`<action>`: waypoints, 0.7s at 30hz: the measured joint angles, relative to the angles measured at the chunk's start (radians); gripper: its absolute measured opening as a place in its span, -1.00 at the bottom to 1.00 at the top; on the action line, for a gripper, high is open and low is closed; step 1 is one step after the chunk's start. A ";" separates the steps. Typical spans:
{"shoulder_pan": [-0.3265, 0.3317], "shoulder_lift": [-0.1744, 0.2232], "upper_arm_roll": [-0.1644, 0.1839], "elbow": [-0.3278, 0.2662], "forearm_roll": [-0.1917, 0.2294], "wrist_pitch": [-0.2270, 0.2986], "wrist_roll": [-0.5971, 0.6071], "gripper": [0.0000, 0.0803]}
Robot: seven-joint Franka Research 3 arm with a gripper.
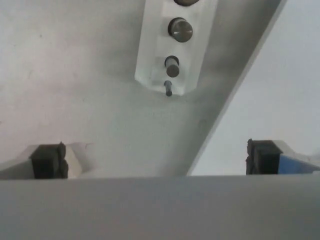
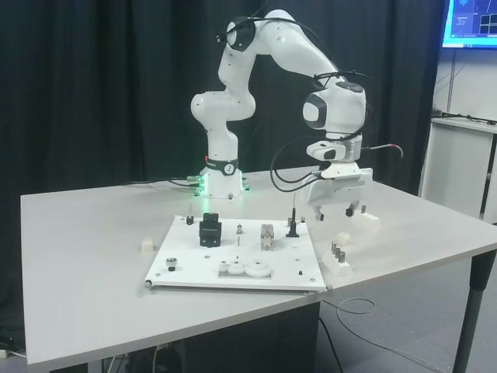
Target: Pick round peg 1.
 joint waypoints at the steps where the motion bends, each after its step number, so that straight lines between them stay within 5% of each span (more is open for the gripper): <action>1: 0.001 0.003 0.000 0.000 0.000 0.002 0.000 0.99; 21: 0.006 0.070 -0.010 0.001 0.000 0.078 0.014 0.99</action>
